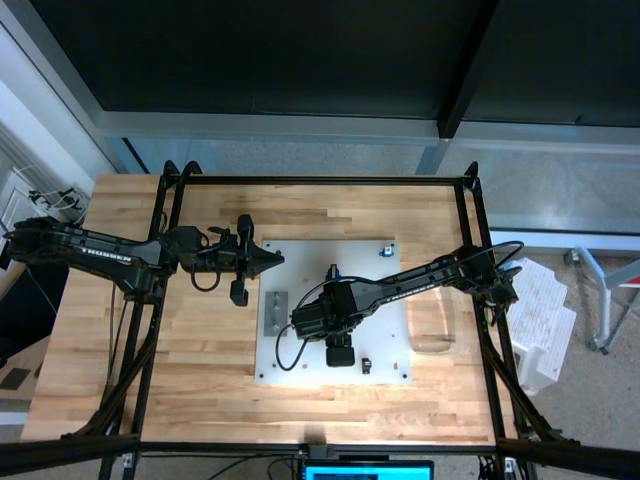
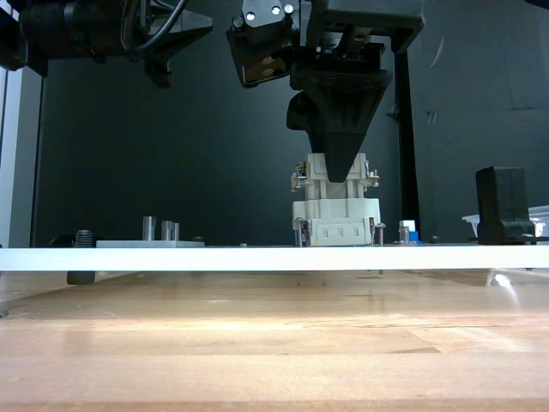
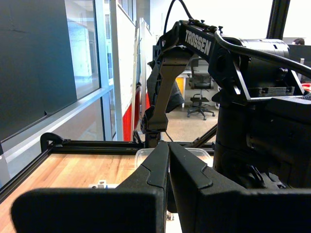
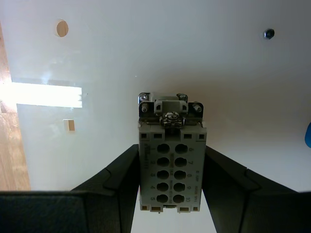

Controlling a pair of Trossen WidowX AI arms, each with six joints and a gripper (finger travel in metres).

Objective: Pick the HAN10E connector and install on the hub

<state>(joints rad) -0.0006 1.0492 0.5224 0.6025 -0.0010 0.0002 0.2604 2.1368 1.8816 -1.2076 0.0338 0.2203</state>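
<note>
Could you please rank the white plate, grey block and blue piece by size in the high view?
White plate, grey block, blue piece. Right gripper over the plate; left gripper at its left edge.

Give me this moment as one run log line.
right jaws: over white plate, shut on plug | plug: stacked on socket, seating unclear | left jaws: shut, raised near plate's far left corner

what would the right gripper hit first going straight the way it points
The hub, directly beneath: the right gripper points down, shut on the HAN10E connector, which seems to sit on it. Left gripper, shut, hangs by the plate's left edge.
</note>
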